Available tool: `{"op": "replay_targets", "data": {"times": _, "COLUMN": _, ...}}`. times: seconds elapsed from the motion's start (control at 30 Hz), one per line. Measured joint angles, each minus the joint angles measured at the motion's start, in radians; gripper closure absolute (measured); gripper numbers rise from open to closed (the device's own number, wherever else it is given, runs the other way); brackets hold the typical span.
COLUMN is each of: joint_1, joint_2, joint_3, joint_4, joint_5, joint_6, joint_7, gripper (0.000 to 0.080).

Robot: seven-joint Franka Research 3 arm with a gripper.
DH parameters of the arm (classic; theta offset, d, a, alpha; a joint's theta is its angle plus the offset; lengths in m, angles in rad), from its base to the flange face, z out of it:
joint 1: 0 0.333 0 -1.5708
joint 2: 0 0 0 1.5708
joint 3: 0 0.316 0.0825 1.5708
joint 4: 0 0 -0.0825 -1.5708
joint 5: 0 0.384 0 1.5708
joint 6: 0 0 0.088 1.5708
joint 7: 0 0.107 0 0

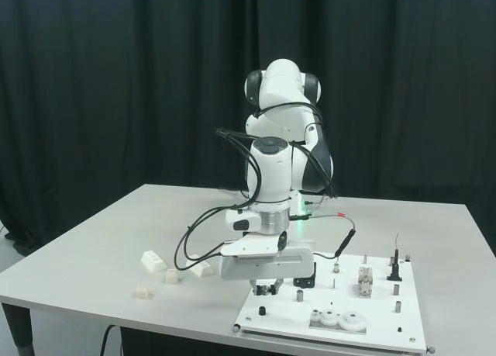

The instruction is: Place bolt 4.

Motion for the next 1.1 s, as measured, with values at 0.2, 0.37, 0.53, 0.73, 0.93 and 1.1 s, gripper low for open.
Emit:
{"op": "replay_targets", "data": {"times": 0.2, "joint_1": 0.000, "joint_2": 0.001, "joint_3": -0.002, "joint_4": 0.000, "joint_5": 0.000, "joint_6": -0.001, "joint_7": 0.018, "gripper": 0.0578}}
{"op": "replay_targets", "data": {"times": 0.37, "joint_1": 0.000, "joint_2": 0.003, "joint_3": -0.002, "joint_4": 0.000, "joint_5": 0.000, "joint_6": -0.001, "joint_7": 0.026, "gripper": 0.0578}}
{"op": "replay_targets", "data": {"times": 0.53, "joint_1": 0.000, "joint_2": 0.006, "joint_3": -0.002, "joint_4": 0.000, "joint_5": 0.000, "joint_6": -0.001, "joint_7": 0.034, "gripper": 0.0578}}
{"op": "replay_targets", "data": {"times": 0.73, "joint_1": 0.000, "joint_2": 0.007, "joint_3": -0.002, "joint_4": 0.000, "joint_5": 0.000, "joint_6": -0.001, "joint_7": 0.044, "gripper": 0.0578}}
{"op": "replay_targets", "data": {"times": 0.93, "joint_1": 0.000, "joint_2": 0.008, "joint_3": -0.002, "joint_4": 0.000, "joint_5": 0.000, "joint_6": -0.001, "joint_7": 0.045, "gripper": 0.0578}}
{"op": "replay_targets", "data": {"times": 1.1, "joint_1": 0.001, "joint_2": 0.008, "joint_3": -0.002, "joint_4": 0.000, "joint_5": 0.000, "joint_6": -0.001, "joint_7": 0.049, "gripper": 0.0578}}
